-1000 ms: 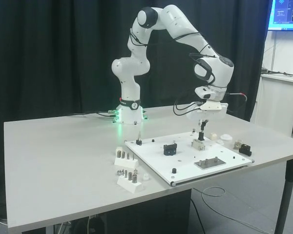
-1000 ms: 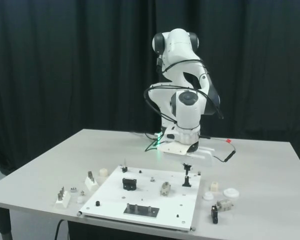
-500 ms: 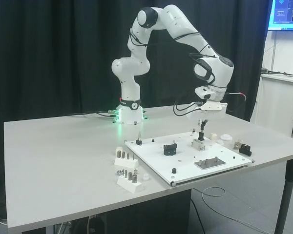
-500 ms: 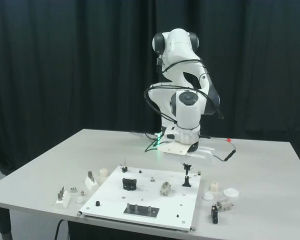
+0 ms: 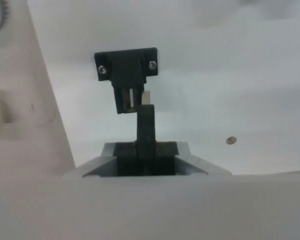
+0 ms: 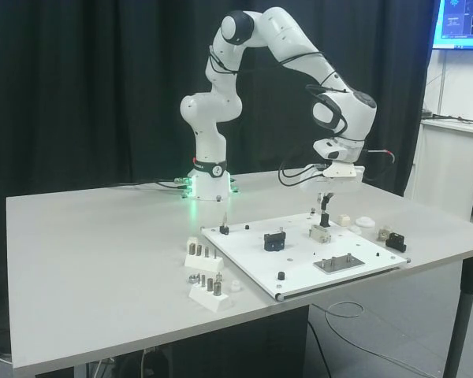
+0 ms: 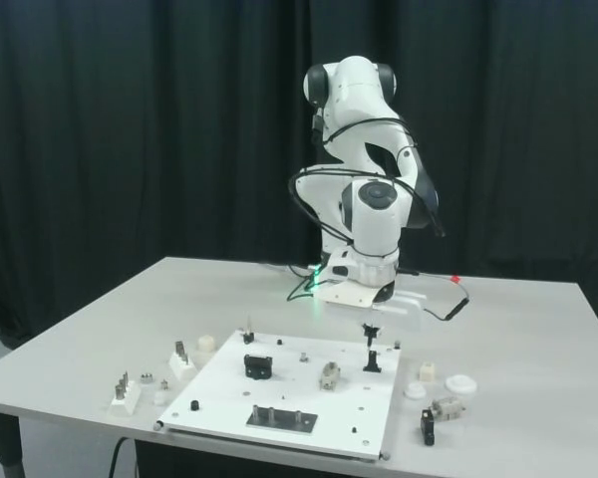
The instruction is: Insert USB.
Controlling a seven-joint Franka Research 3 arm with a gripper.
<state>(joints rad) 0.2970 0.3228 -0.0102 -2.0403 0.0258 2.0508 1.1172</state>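
My gripper [image 6: 325, 194] hangs over the far right part of the white board [image 6: 299, 272], shut on a black USB plug [image 5: 145, 124]. The plug points down toward a black socket block [image 5: 126, 70] screwed to the board. In the wrist view the plug's pale tip lies beside the socket's slot, apart from it. From the second room view the plug [image 7: 370, 342] sits just above the socket [image 7: 372, 362], under the gripper [image 7: 370, 330].
The board also carries a black block [image 6: 274, 241], a small grey part [image 6: 321, 232] and a grey plate with pegs [image 6: 344, 262]. Two white peg stands [image 6: 199, 253] sit left of the board. Small parts [image 6: 392, 235] and a white disc [image 6: 366, 222] lie to its right.
The gripper has risen slightly with the plug held in it. Nothing else on the table has moved.
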